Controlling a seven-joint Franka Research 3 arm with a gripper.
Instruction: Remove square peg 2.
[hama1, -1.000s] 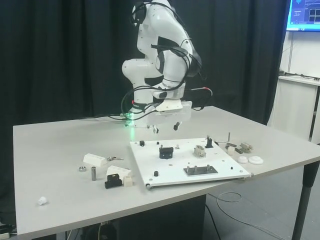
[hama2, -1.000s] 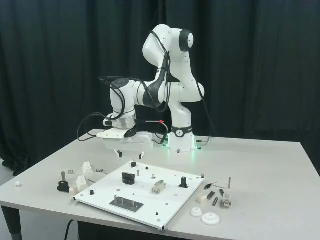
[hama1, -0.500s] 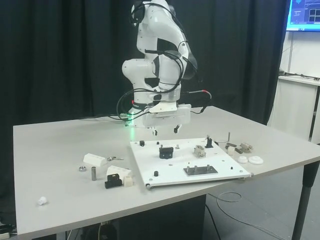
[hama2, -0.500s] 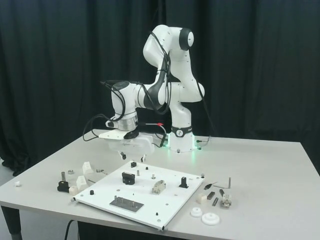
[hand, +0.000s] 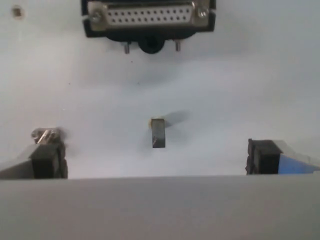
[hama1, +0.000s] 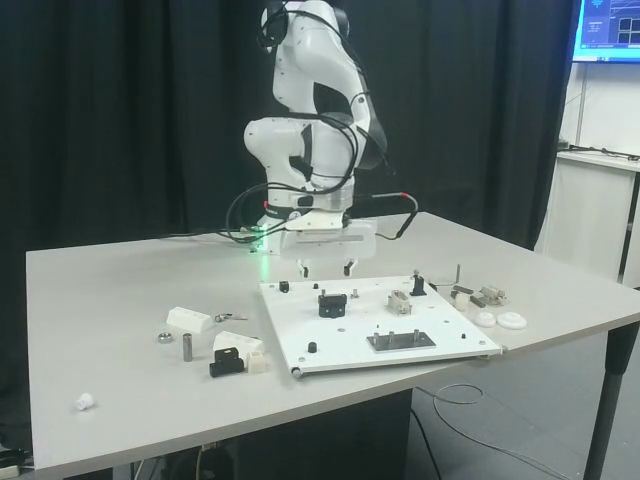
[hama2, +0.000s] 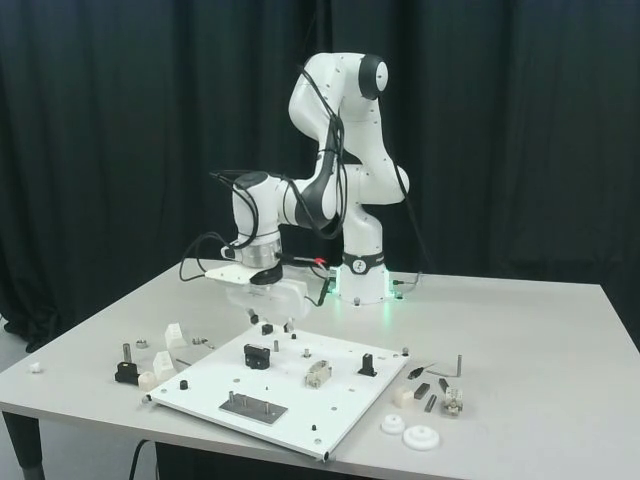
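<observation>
**Gripper poised over square peg 2, no contact**

Wrist view: square peg 2 (hand: 158, 133) stands upright in the white board (hand: 225, 90), midway between the 2 black fingertips (hand: 47, 159), well apart from each. The gripper (hand: 155, 157) is spread wide and empty, presumably to straddle the peg before descent. The black connector block (hand: 148, 22) sits beyond the peg.

First room view: the gripper (hama1: 324, 268) hangs above the board's far edge (hama1: 330, 284), pointing down, clear of the surface. Peg too small to pick out here.

Second room view: the gripper (hama2: 270, 322) hovers just above the board's (hama2: 300, 400) rear corner. Judgement: approach aligned; lowering remains.
</observation>
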